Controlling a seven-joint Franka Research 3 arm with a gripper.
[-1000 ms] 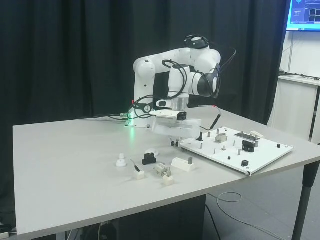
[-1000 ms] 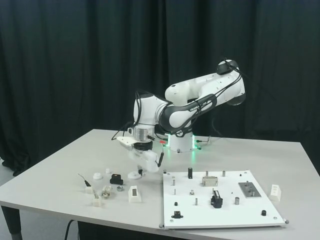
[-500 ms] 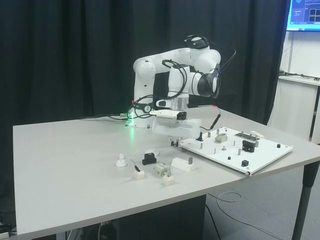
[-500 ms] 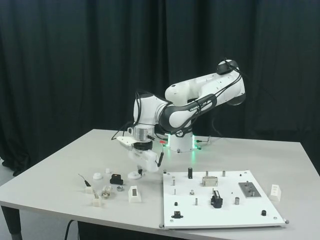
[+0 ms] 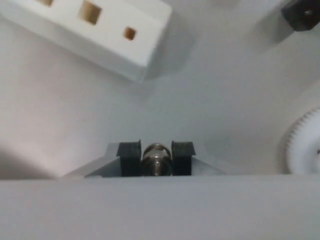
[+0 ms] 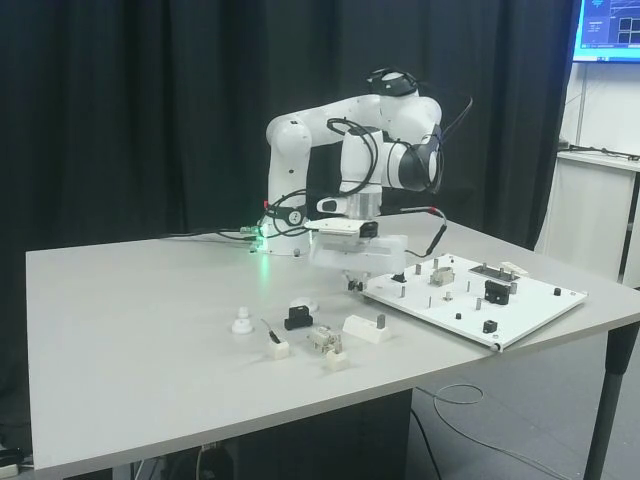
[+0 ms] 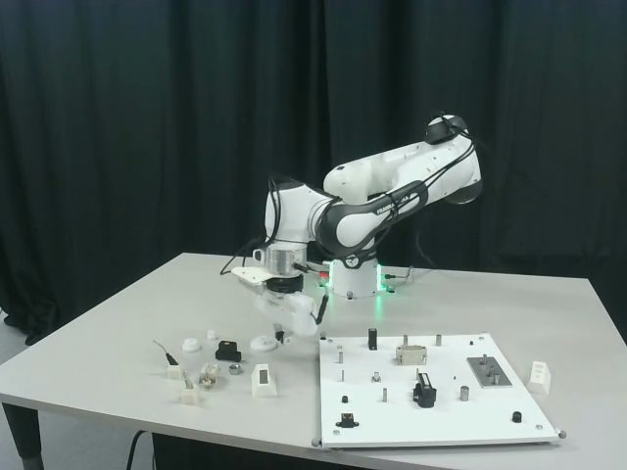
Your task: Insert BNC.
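In the wrist view my gripper is shut on a small round metal BNC connector, clamped between two black fingers. In the room views the gripper hangs low over the grey table, just off the near-left corner of the white task board. The connector itself is too small to make out in the room views. Several posts and sockets stand on the board.
Below the gripper lie a white block with square holes, a white gear and a black part. More small white parts sit left of them. A green light glows at the arm's base.
The gripper has shifted a little toward the board and risen slightly, still holding the connector. Nothing on the table has moved.
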